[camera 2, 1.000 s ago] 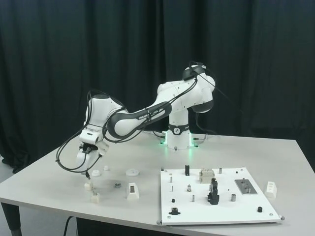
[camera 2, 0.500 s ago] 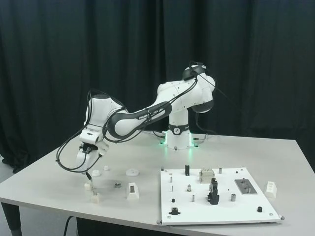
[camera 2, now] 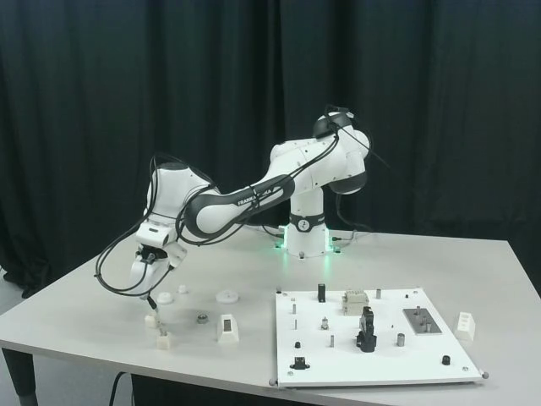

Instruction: Insert USB.

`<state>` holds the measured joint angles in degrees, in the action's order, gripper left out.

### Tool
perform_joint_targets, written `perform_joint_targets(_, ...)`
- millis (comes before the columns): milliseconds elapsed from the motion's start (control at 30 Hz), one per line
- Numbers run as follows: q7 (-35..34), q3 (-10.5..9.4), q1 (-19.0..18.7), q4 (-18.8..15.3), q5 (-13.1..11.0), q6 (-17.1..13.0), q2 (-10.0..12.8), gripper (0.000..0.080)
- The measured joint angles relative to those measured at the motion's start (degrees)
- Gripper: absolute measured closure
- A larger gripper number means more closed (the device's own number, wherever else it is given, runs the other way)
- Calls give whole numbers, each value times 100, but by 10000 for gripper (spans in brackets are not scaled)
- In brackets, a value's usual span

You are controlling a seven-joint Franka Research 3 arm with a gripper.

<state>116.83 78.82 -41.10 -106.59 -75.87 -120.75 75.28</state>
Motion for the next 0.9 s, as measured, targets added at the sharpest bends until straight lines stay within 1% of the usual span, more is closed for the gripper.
perform_joint_targets(267, -413, 20, -33, 0, 0, 10, -5, 745)
perform_joint_targets(467, -776, 87, -134, -19, 4, 210, -10, 745)
perform_joint_targets(667, -1144, 249, -369, -189, 70, 485, -11, 745)
perform_joint_targets(900, -1694, 484, -802, -507, 262, 793, -26, 745)
